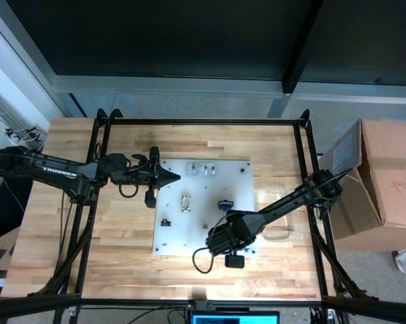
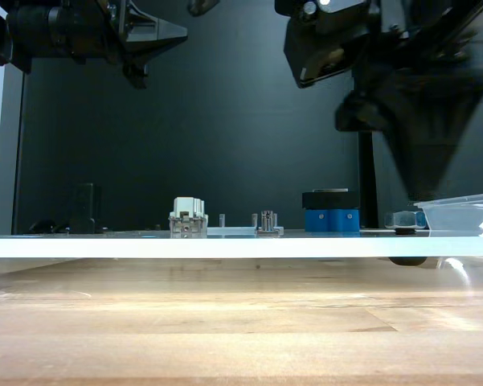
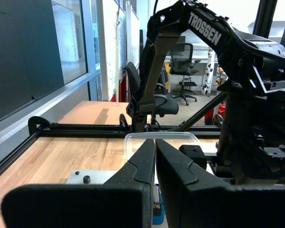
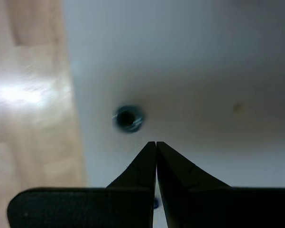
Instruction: Pick the M12 nut and place it on its threads and fasten
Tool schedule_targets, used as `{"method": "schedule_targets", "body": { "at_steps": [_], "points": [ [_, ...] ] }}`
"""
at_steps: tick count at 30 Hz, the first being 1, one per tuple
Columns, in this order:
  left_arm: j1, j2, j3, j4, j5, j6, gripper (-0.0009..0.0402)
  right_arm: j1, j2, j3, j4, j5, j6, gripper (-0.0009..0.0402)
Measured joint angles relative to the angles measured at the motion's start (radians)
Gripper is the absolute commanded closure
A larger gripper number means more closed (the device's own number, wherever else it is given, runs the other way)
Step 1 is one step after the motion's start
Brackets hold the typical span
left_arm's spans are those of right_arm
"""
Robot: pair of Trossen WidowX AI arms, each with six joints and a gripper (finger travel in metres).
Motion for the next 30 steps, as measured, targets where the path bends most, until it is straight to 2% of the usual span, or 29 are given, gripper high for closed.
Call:
{"method": "schedule_targets", "body": {
  "at_steps": [4,24,25,26,29,30],
  "points": [
    [0.0,0.0,0.0,0.0,0.0,0.0,0.0393,0.0,0.0,0.0,0.017,0.023,-0.031,0.0393],
    [0.0,0.0,0.0,0.0,0.0,0.0,0.0393,0.003,0.001,-0.037,0.074,0.005,-0.036,0.0393],
    [0.0,0.0,0.0,0.0,0.0,0.0,0.0393,0.004,0.001,-0.038,0.077,-0.016,-0.037,0.0393],
    [0.0,0.0,0.0,0.0,0.0,0.0,0.0393,0.004,0.001,-0.039,0.078,-0.06,-0.043,0.0393],
    [0.0,0.0,0.0,0.0,0.0,0.0,0.0393,0.001,0.001,-0.039,0.089,-0.291,-0.099,0.0393],
    [0.0,0.0,0.0,0.0,0.0,0.0,0.0393,0.002,0.001,-0.039,0.084,-0.317,-0.106,0.0393]
  ]
}}
